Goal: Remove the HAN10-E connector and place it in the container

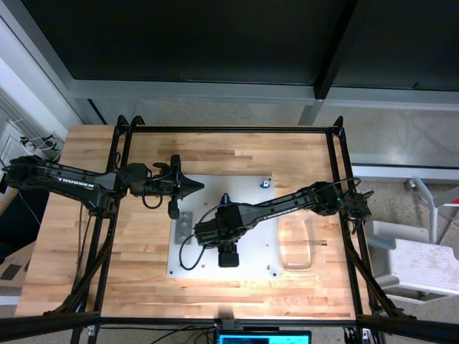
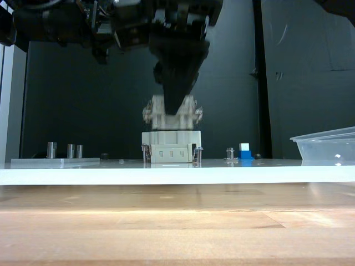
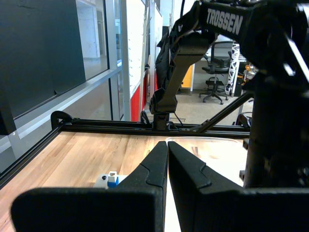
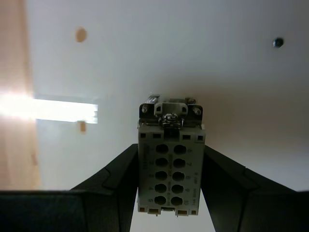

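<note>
1. Left gripper [image 1: 199, 186] hovers at the board's [image 1: 247, 190] ten o'clock; only the left wrist view shows its fingers [image 3: 154, 166] pressed together, empty;
2. Right gripper [image 4: 170, 151] clamps the HAN10-E connector [image 4: 170, 169]; the low view alone shows it lifted clear of the beige socket [image 2: 169, 153];
3. Container [image 1: 297, 245] sits at the right gripper's three o'clock.

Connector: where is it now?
Low view: the connector sits clamped in the right gripper, directly above its base mid-board; left gripper hangs shut over board's far-left corner.

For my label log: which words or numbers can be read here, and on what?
"TROSSEN": right arm, left wrist view.
"TROSSEN": left arm, high view.
HAN10-E connector, held by right gripper over the board: marks too small.
Left gripper, shut, by the board's far left corner: none.
</note>
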